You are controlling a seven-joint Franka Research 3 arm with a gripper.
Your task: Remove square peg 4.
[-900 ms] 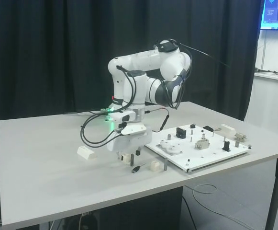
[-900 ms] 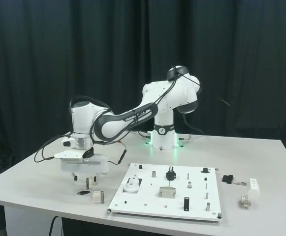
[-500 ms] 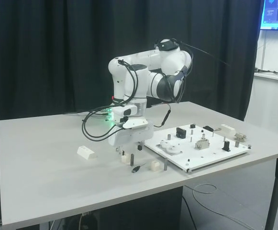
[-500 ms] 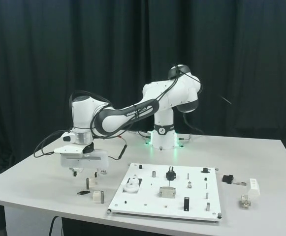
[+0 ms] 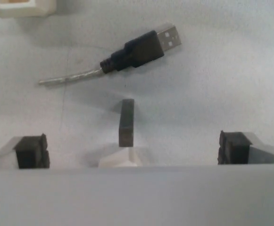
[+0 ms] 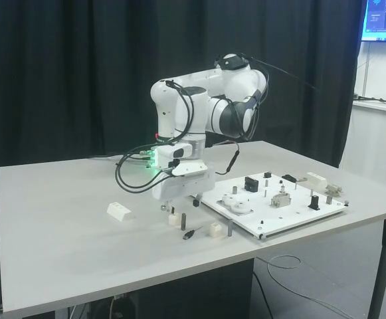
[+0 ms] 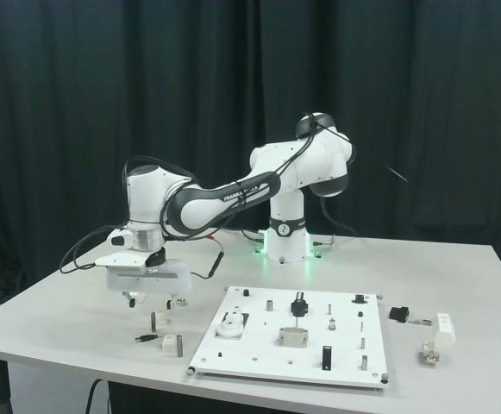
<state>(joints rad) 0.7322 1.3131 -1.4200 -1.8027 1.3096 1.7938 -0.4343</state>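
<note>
My claw (image 5: 132, 148) is spread wide and holds nothing; both black pads (image 5: 31, 151) sit well apart in the wrist view, with the peg (image 5: 126, 122) standing upright between and below them, untouched. The peg stands on the table (image 6: 60, 219), off the board (image 6: 292, 214), just beside a small white block (image 5: 119, 157) at its foot. In the room views I hang a little above the peg (image 7: 154, 322), clear of it. Judgement: removal looks done, since the peg is out of the board and freed on the table; what is left, if anything, is only to back the arm (image 7: 224, 203) away. Near the peg lies a USB plug (image 5: 139, 47) with a short lead, and past it another white block (image 5: 26, 7); a further white block (image 6: 120, 211) lies well apart toward the table's open side. The board carries gears (image 6: 235, 200), black fittings and several other pegs. Two loose parts (image 7: 444, 328) rest on the table past the board's far end. Table is grey, black curtain (image 7: 78, 103) all round, green light at the arm's base (image 7: 259, 250), a screen (image 6: 384, 20) in the corner of the first room view
</note>
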